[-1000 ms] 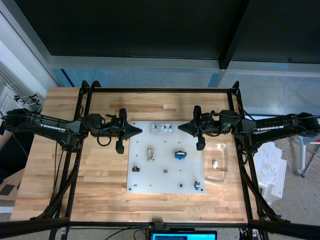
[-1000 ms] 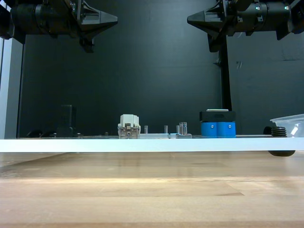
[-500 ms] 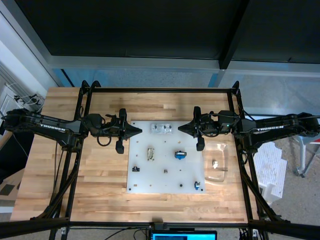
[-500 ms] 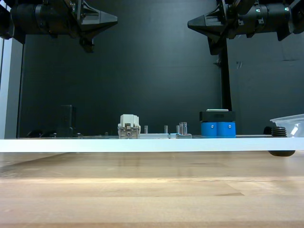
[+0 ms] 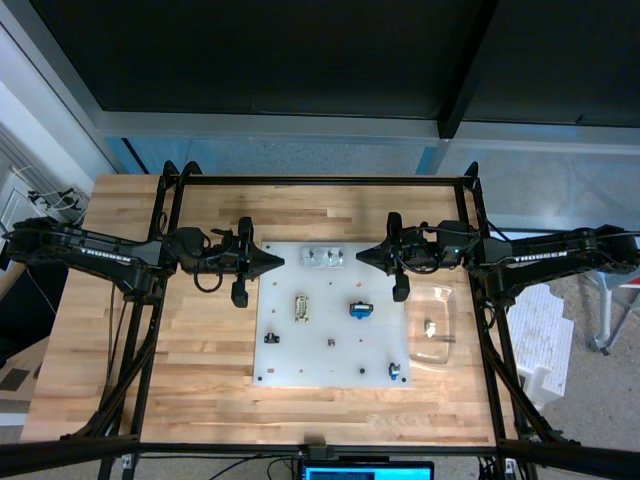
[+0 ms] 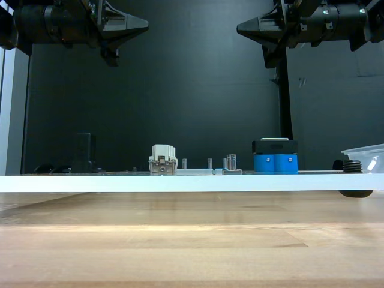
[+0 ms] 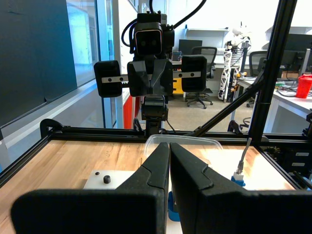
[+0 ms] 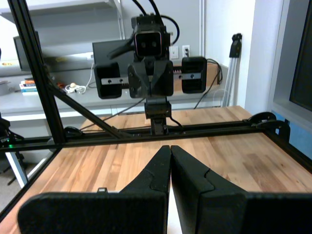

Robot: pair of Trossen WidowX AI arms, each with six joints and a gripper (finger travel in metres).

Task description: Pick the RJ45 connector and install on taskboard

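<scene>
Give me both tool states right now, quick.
Left tool: shut, holding nothing, raised over the far left of the white board.
Right tool: shut, holding nothing, raised over the board's far right.

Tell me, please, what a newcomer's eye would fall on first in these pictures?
Most striking are the left tool and the right tool, black and shut, hanging high over the table with tips facing each other across the white board's far end. Next comes the connector, standing in the blue jack at the board's near right corner, its grey cable rising, beside the clear tray.
</scene>
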